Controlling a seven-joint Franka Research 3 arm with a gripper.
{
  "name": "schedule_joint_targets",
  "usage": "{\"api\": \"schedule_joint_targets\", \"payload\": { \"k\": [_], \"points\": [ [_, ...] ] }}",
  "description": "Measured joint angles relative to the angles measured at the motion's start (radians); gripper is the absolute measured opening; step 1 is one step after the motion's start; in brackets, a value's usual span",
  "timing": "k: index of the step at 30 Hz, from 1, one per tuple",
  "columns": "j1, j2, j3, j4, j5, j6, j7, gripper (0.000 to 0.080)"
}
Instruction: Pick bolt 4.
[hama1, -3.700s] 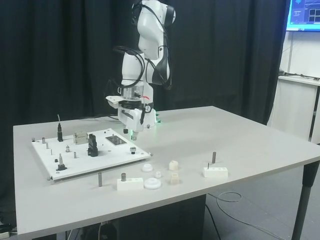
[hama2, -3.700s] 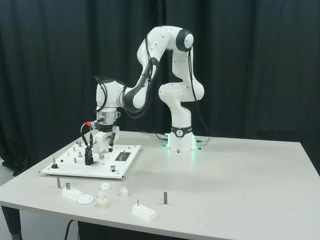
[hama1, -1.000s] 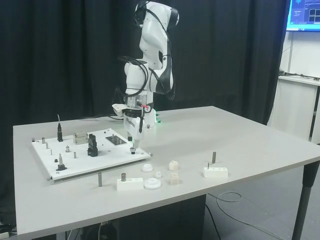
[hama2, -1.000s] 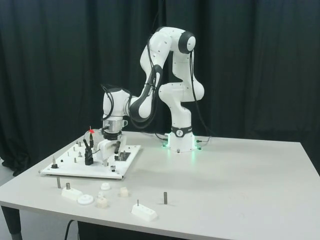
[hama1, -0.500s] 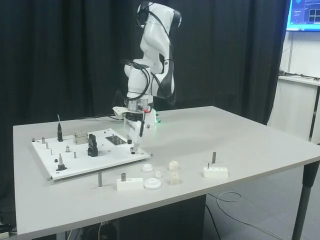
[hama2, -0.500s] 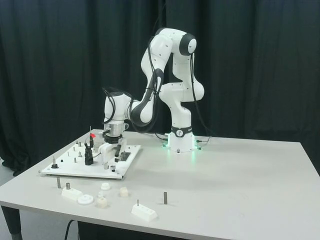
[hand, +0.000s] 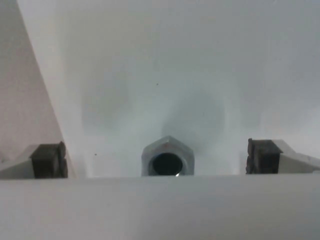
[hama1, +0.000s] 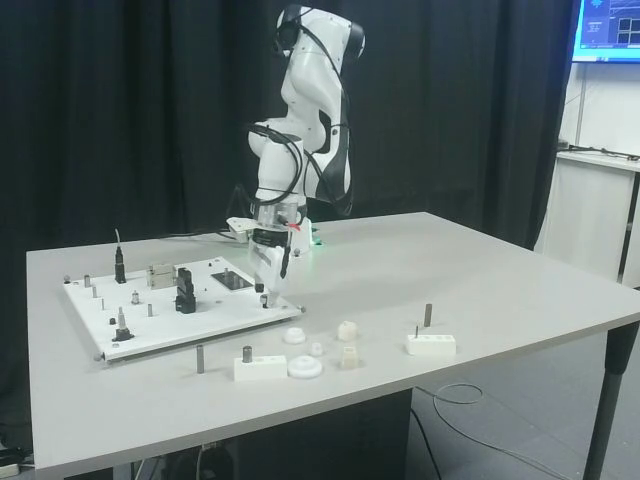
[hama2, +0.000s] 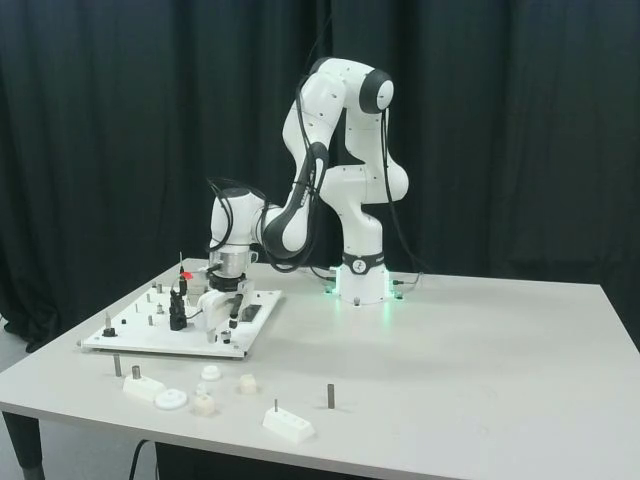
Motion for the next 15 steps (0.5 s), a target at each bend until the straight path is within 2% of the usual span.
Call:
{"api": "schedule_joint_targets", "payload": {
  "k": [14,15],
  "points": [
    [-0.027,0.007,0.026,0.000,0.000,0.014,-0.006,0.0800],
    [-0.028,0.007,0.027,0.000,0.000,0.014,-0.007,0.0652]
  ]
}}
